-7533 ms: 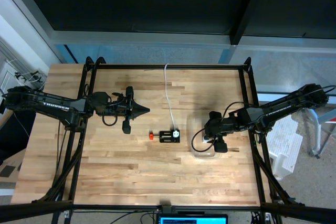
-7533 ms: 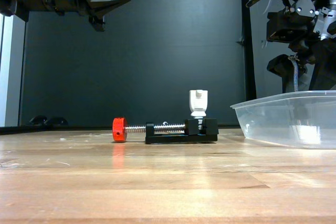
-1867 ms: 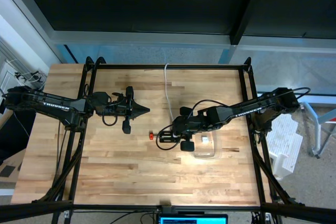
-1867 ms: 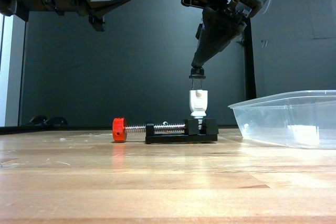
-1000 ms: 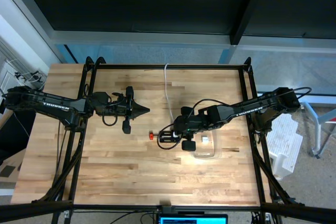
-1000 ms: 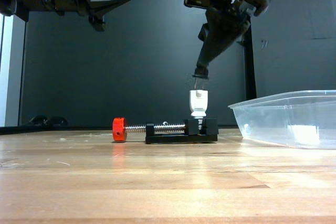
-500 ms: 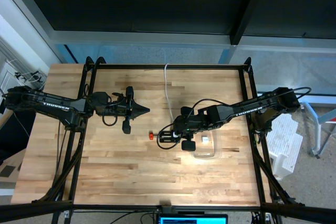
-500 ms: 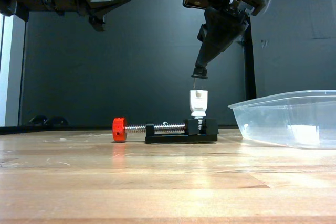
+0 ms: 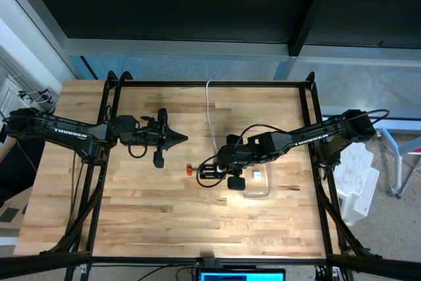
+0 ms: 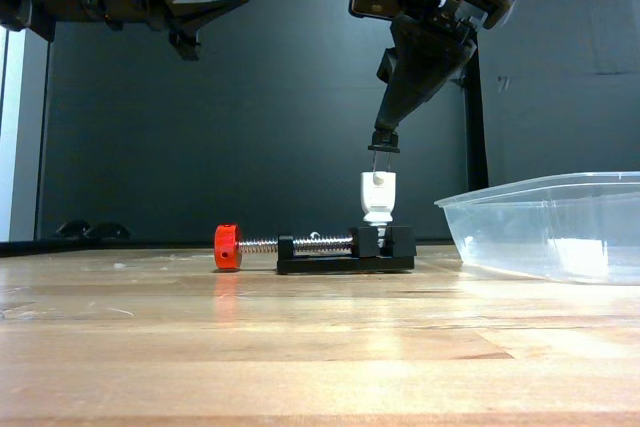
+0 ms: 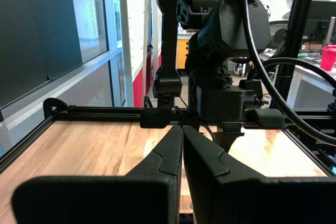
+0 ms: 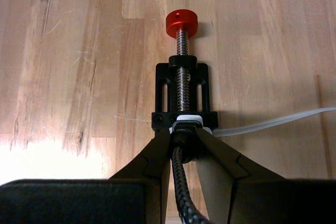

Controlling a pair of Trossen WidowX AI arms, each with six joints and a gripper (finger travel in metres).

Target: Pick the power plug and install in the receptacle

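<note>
In the low view my right gripper (image 10: 384, 139) is shut on the small black power plug (image 10: 384, 141). It holds the plug straight above the white receptacle (image 10: 377, 191), and the prongs point down with their tips just over the socket top. The receptacle stands in a black vise (image 10: 345, 247) with an orange-red knob (image 10: 227, 247). In the right wrist view the plug (image 12: 181, 139) and its braided cord sit between the fingers, over the receptacle (image 12: 189, 117) and vise (image 12: 181, 95). My left gripper (image 9: 181, 138) is shut and hangs high at the left, far from the vise (image 9: 212, 171).
A clear plastic tray (image 10: 550, 222) sits right of the vise and holds a small white block (image 9: 256, 175). The receptacle's thin white cable (image 9: 212, 116) runs to the table's far edge. A black frame rail (image 9: 210, 84) borders the table.
My right gripper has come down slightly with the plug since half a second ago, bringing the prongs closer to the receptacle top. The left arm has not moved.
</note>
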